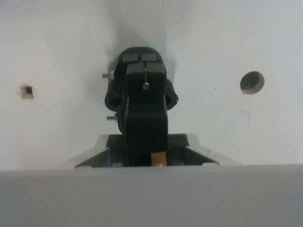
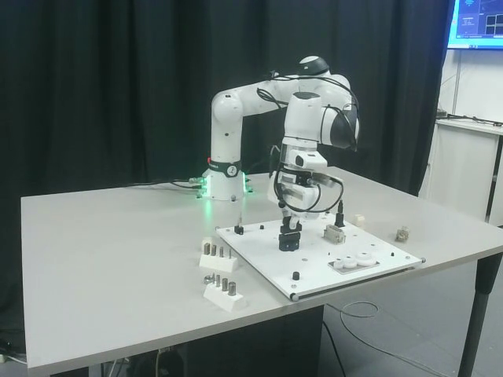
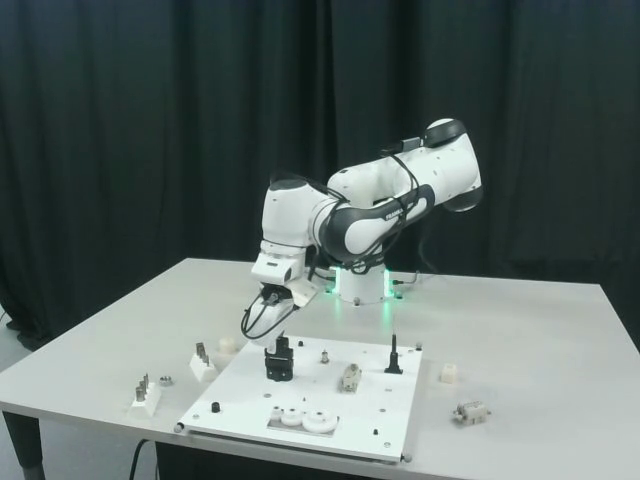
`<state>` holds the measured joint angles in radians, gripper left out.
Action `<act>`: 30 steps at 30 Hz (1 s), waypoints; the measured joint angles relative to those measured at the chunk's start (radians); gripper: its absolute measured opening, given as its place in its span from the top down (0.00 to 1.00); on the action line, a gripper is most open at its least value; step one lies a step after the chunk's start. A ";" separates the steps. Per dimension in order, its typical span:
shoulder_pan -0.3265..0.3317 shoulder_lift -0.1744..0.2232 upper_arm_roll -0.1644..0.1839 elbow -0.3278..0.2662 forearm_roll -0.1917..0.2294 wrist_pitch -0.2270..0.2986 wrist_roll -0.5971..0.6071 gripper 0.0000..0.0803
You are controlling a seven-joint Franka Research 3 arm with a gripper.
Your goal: Insert D-SUB.
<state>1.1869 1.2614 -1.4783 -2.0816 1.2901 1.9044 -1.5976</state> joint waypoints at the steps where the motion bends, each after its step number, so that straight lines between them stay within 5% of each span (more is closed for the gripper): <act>1: 0.000 0.000 0.000 0.000 0.000 0.000 0.003 0.81; 30: 0.002 0.006 0.002 0.000 -0.014 0.012 0.000 0.81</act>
<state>1.1887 1.2669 -1.4765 -2.0816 1.2760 1.9162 -1.5976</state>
